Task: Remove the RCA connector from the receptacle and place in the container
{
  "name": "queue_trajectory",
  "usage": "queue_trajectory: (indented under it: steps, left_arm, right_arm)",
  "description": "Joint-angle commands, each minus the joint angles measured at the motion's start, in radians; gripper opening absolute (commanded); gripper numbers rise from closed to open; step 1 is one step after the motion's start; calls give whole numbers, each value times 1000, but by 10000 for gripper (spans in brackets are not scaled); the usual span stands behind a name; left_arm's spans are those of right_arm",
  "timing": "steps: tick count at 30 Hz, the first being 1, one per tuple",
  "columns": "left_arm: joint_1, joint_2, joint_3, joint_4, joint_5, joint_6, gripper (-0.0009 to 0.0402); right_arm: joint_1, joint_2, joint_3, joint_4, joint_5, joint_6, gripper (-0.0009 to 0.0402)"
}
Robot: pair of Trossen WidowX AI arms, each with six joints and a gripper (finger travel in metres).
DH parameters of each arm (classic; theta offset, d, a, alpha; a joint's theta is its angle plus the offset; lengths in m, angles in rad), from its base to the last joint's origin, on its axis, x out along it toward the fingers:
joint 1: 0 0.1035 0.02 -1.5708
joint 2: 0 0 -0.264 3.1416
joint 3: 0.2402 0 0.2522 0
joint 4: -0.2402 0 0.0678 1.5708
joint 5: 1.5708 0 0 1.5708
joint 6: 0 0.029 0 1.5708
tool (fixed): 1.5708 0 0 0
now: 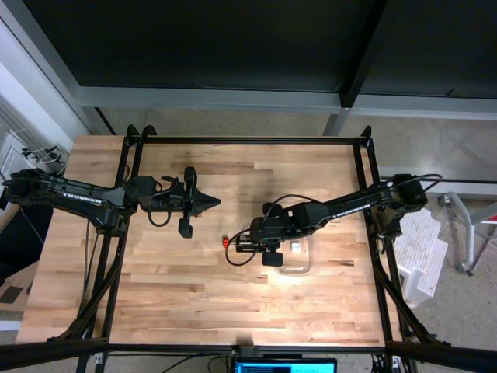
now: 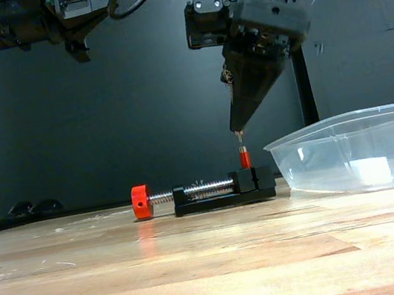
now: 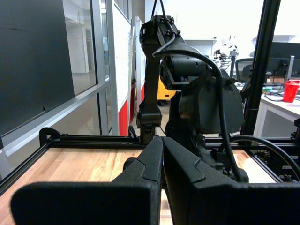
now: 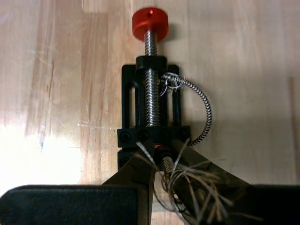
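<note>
Pale wooden table (image 2: 202,268) runs up to where I'm standing. A little way in sits the receptacle (image 2: 223,188), a small black blocky clamp with a round red knob (image 2: 140,202) on a threaded screw at one end and a silvery braided wire loop (image 4: 202,117) off its side. The RCA connector (image 2: 244,156), a slim silvery-grey plug with a reddish collar, stands upright out of the block's end farthest from the knob, seated in its socket. The right gripper (image 2: 236,126) hangs directly over it, pointing almost straight down. Its fingers (image 4: 133,168) converge to a point on the plug's upper end, and to my eye they are pinching it, with frayed strands splaying out between them. The plug's long axis is vertical and in line with the jaws, so I'd judge the pull wants to go straight up, without tipping the block. The container (image 2: 321,164), a clear shallow plastic tub with rounded corners, lies just beside that same end of the block, on the right arm's side. The left gripper (image 1: 217,203) hovers well apart over the table's left half, its jaws pressed together on nothing.
</note>
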Motion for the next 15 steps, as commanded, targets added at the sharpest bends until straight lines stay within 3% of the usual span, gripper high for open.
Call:
queue_trajectory:
  steps: [1, 15]
  left_arm:
    - [0, 0, 0, 0, 0, 0, 0]
    - [0, 0, 0, 0, 0, 0, 0]
  right_arm:
    - [0, -20, 1, -6, -1, 0, 4]
    - [0, -92, 1, -12, -2, 0, 4]
